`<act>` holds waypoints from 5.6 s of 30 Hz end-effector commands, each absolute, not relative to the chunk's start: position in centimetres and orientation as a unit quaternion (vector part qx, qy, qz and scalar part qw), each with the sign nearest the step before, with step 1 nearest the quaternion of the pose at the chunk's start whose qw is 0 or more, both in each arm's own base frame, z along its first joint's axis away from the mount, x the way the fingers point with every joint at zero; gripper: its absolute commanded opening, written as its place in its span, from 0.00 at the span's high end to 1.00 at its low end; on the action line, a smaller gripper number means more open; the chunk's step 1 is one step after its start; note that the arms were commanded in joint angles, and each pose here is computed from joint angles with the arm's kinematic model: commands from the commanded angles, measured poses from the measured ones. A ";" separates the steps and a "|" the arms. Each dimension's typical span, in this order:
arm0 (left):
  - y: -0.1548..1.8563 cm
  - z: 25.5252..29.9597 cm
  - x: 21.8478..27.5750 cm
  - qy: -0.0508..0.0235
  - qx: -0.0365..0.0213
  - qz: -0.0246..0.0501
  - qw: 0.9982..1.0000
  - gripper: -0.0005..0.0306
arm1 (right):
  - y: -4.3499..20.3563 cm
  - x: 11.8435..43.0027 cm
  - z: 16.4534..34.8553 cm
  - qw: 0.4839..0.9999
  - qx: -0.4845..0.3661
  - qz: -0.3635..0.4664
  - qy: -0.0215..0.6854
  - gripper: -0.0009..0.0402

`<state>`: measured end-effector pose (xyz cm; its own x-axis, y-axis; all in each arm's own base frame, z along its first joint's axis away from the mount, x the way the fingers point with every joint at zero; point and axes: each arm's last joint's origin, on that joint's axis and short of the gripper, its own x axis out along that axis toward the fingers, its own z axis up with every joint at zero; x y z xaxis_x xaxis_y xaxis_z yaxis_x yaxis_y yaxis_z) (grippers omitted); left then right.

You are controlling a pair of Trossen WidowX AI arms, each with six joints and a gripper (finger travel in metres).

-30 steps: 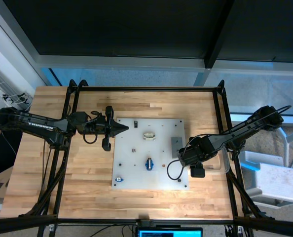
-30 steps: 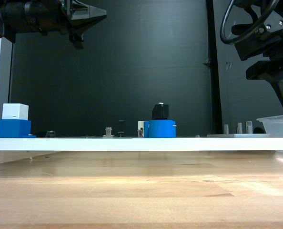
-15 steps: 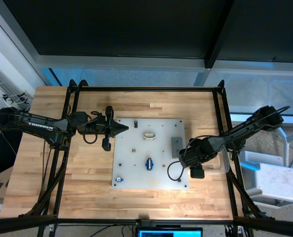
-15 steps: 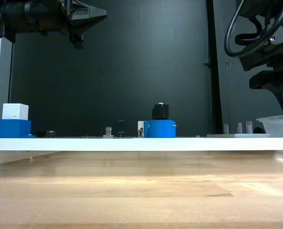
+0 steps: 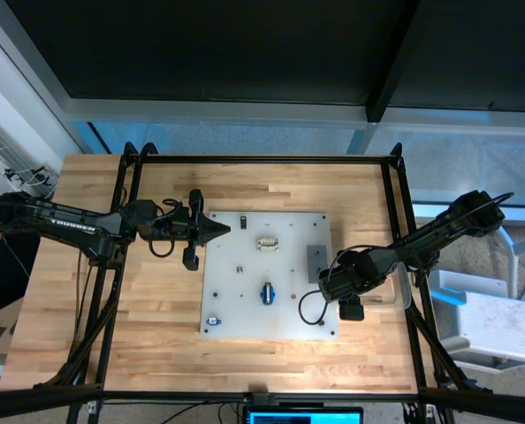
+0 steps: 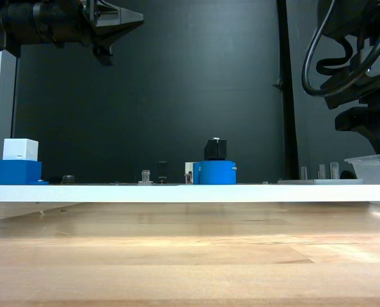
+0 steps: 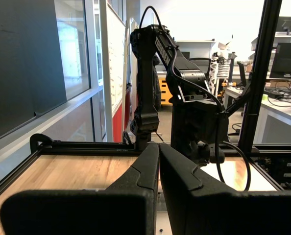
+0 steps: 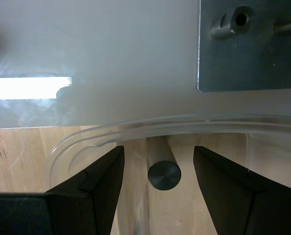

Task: Pick the 16mm cylinder and place it in the taskboard

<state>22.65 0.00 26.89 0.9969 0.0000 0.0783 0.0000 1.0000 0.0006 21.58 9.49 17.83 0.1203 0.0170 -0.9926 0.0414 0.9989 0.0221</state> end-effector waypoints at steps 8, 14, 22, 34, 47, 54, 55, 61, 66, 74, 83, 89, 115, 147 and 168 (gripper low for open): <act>0.00 26.90 22.65 -0.039 0.000 0.000 0.999 0.98 | 9.4 21.6 17.8 0.748 0.019 -0.008 0.663 0.59; 0.00 26.90 22.65 -0.039 0.000 0.000 0.999 0.98 | 9.4 21.6 17.8 0.748 0.020 -0.008 0.663 0.67; 0.00 26.90 22.65 -0.039 0.000 0.000 0.999 0.98 | 9.4 21.6 17.8 0.748 0.021 -0.008 0.663 0.77; 0.00 26.90 22.65 -0.039 0.000 0.000 0.999 0.98 | 9.4 21.6 17.8 0.748 0.020 -0.008 0.664 0.87; 0.00 26.90 22.65 -0.039 0.000 0.000 0.999 0.98 | 9.3 21.3 18.6 0.747 0.020 -0.008 0.665 0.91; 0.00 26.90 22.65 -0.039 0.000 0.000 0.999 0.98 | 9.2 21.1 19.9 0.748 0.020 -0.008 0.664 0.91; 0.00 26.90 22.65 -0.039 0.000 0.000 0.999 0.98 | 9.2 21.1 20.1 0.749 0.021 -0.007 0.662 0.91; 0.00 26.90 22.65 -0.039 0.000 0.000 0.999 0.98 | 9.1 21.0 21.3 0.751 0.022 -0.006 0.660 0.91; 0.00 26.90 22.65 -0.039 0.000 0.000 0.999 0.98 | 9.1 20.8 22.8 0.753 0.023 -0.006 0.658 0.91; 0.00 26.90 22.65 -0.039 0.000 0.000 0.999 0.98 | 9.0 20.6 24.8 0.754 0.023 -0.006 0.656 0.91; 0.00 26.90 22.65 -0.039 0.000 0.000 0.999 0.98 | 8.9 20.6 26.0 0.761 0.024 -0.005 0.648 0.91; 0.00 26.90 22.65 -0.039 0.000 0.000 0.999 0.98 | 8.9 20.5 26.0 0.762 0.021 -0.009 0.648 0.91; 0.00 26.90 22.65 -0.039 0.000 0.000 0.999 0.98 | 9.5 25.0 25.8 0.768 0.019 -0.013 0.640 0.91; 0.00 26.90 22.65 -0.039 0.000 0.000 0.999 0.98 | 10.8 32.9 24.3 0.768 0.004 -0.006 0.641 0.91; 0.00 26.90 22.65 -0.039 0.000 0.000 0.999 0.98 | 10.5 34.3 23.1 0.771 0.006 -0.007 0.637 0.91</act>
<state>22.65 0.00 26.90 0.9969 0.0000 0.0787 0.0000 1.0000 0.0006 34.33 10.47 23.27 0.1903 -0.0034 -0.9817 0.0132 0.9999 -0.0010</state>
